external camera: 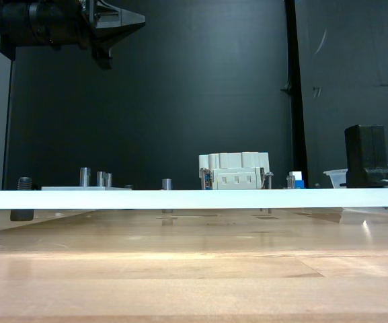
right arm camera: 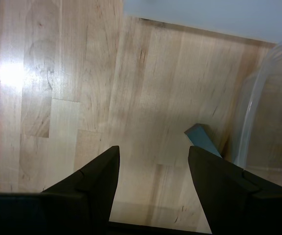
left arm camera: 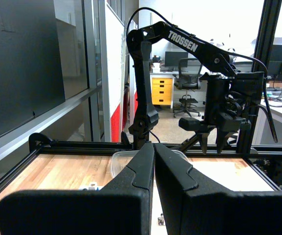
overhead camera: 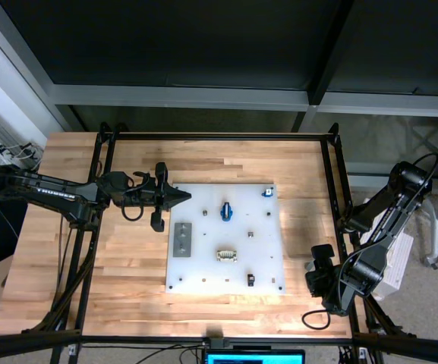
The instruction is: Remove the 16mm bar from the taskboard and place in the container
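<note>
Hovering over the taskboard's [overhead camera: 203, 254] far-left corner, left pincer [overhead camera: 184, 196] closed, empty; right pincer [right arm camera: 153, 148] parted, empty, above bench [right arm camera: 82, 73] beside container [right arm camera: 258, 93].

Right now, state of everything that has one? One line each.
Taskboard: flat on the table.
Grey block: on the taskboard, pegs upright.
Container: on the table, contents cannot tell.
Left gripper: fingers shut, empty, raised near the taskboard's far left corner.
Right gripper: fingers open, empty, over the table beside the container.

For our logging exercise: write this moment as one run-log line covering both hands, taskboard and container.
left hand: shut, raised by far-left corner of taskboard | right hand: open, above table beside container
</note>
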Robot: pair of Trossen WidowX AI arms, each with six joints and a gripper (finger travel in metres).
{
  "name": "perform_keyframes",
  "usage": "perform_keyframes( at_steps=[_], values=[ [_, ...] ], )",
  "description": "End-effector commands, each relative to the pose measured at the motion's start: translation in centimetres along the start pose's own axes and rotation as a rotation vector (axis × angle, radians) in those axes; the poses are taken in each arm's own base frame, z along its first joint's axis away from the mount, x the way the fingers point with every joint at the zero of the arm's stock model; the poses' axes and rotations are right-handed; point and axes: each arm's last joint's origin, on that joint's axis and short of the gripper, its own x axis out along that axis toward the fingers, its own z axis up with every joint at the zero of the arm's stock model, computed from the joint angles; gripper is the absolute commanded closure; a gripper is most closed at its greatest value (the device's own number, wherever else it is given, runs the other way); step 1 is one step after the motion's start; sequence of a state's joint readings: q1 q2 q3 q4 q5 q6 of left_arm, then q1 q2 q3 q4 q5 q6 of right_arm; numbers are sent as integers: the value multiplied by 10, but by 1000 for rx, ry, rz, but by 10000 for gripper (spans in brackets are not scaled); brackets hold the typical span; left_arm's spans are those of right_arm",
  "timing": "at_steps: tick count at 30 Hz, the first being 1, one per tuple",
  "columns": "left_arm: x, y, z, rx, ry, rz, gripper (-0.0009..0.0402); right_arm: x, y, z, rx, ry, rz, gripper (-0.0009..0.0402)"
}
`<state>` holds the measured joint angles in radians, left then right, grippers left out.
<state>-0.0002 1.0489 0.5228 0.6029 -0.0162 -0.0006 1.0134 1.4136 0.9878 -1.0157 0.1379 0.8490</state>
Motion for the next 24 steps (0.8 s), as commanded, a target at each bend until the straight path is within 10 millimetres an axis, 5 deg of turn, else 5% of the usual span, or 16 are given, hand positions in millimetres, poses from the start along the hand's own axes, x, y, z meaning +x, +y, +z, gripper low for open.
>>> perform_keyframes(
  at_steps=[1,24],
  values=[
    [0,0,0,0,0,0,393,0,1,0,8,-4,4,197],
    [0,0,0,0,0,0,393,43,-21,-10,15,17,10,196]
  ],
)
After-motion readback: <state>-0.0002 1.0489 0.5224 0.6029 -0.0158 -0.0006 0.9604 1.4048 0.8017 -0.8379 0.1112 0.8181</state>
